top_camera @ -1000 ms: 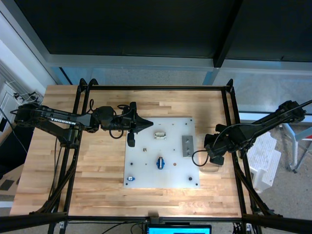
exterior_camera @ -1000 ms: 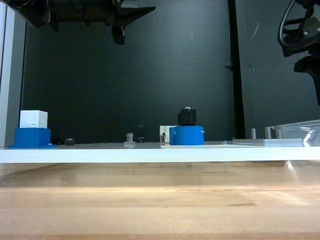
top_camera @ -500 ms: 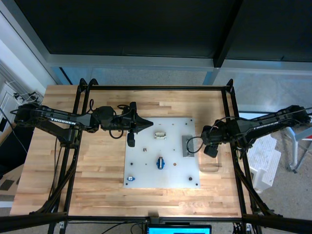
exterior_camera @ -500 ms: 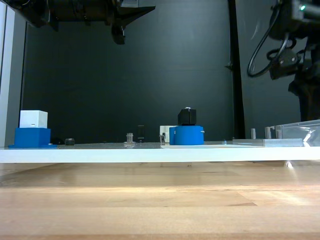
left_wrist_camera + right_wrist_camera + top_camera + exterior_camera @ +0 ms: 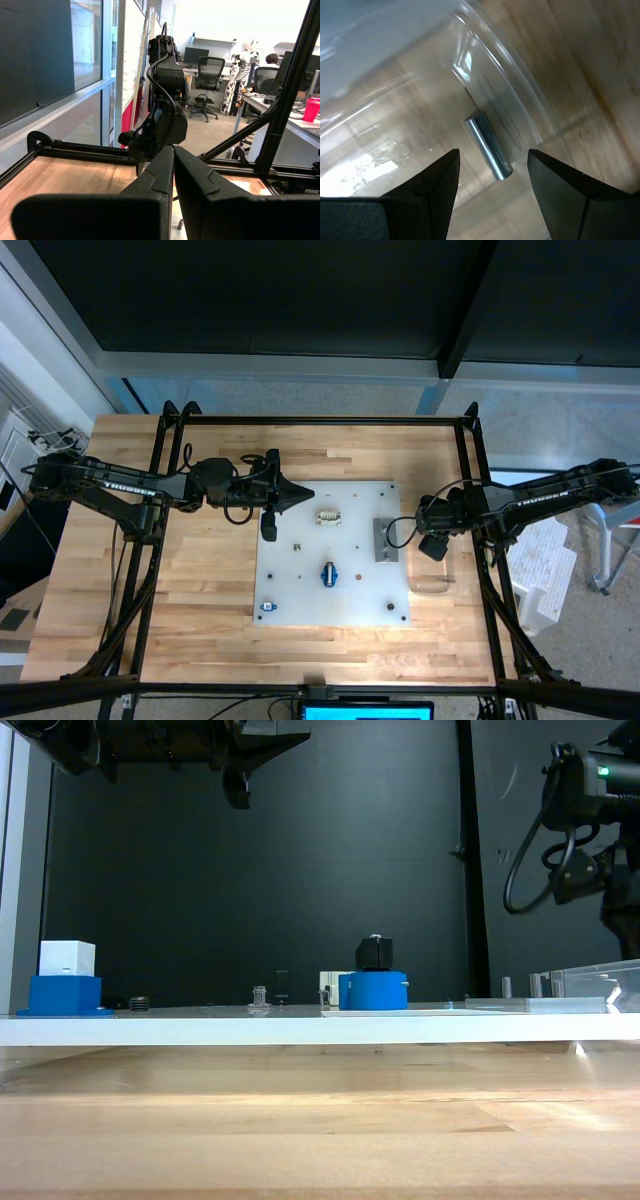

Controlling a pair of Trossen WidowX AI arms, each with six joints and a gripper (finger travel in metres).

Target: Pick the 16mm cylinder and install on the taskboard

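Observation:
The 16mm cylinder (image 5: pixel 488 146), a short grey metal peg, lies on its side inside the clear plastic tray (image 5: pixel 432 578) just right of the taskboard (image 5: pixel 300 580). My right gripper (image 5: pixel 493 152) hangs open over that tray, pointing down, its two fingers on either side of the peg and above it. In the high view the right gripper (image 5: pixel 433 548) sits at the tray's far end, beside the board's grey metal block (image 5: pixel 385 538). My left gripper (image 5: pixel 305 494) is shut with nothing in it, held high over the board's far left corner.
On the taskboard stand a blue fitting (image 5: pixel 328 575), a cream connector (image 5: pixel 328 516) and a small blue-and-white part (image 5: pixel 268 608). A black frame rail (image 5: pixel 482 540) runs right of the tray. The left gripper (image 5: pixel 290 740) hangs well above board height.
The right arm has swung from the tray's near part toward its far end, closer to the grey block, and its wrist has come into the low view. The left arm is unmoved.

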